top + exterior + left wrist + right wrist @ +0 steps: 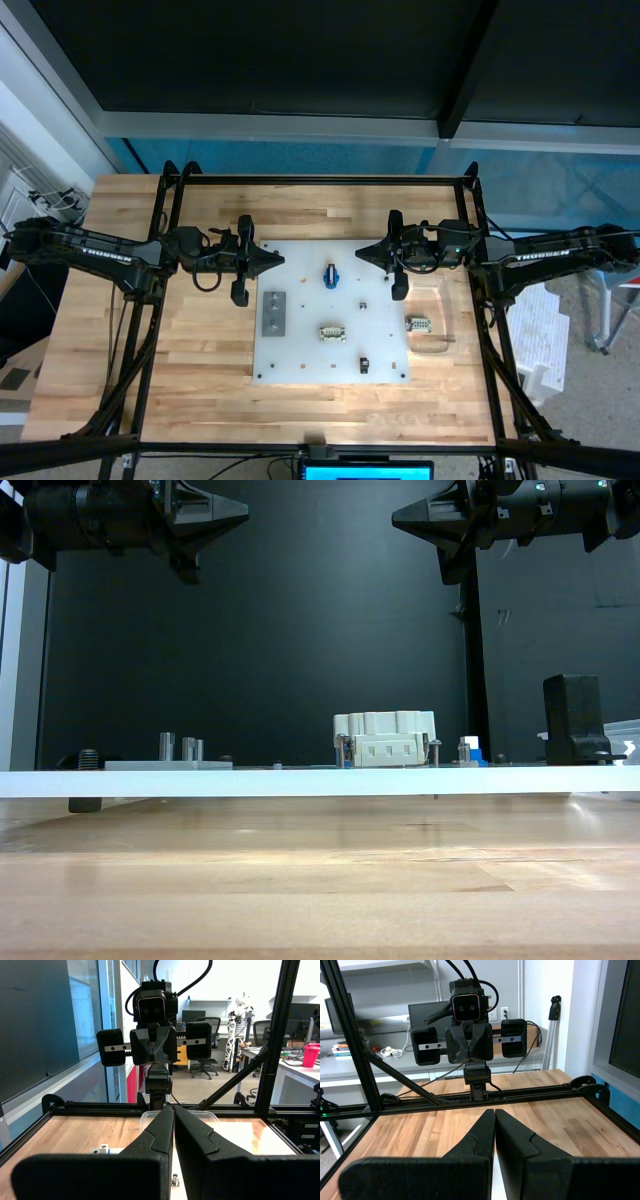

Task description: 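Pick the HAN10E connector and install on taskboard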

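Left pincer (275, 258), right pincer (364, 252) — both pressed together — are parked above the taskboard (300, 360); HAN10E connector (419, 323), 3 o'clock, is left reachable.

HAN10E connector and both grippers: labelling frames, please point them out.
HAN10E connector (419, 323): high view, beige top, in the clear tray (449, 315).
left gripper (280, 258): high view, shut tips, raised at left.
right gripper (360, 253): high view, shut tips, raised at right.

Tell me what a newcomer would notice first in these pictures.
The left gripper and right gripper face each other high over the white taskboard, both shut and empty. Below, a beige HAN10E connector lies in the clear tray beside the board's right edge, and a similar beige block sits on the board itself.
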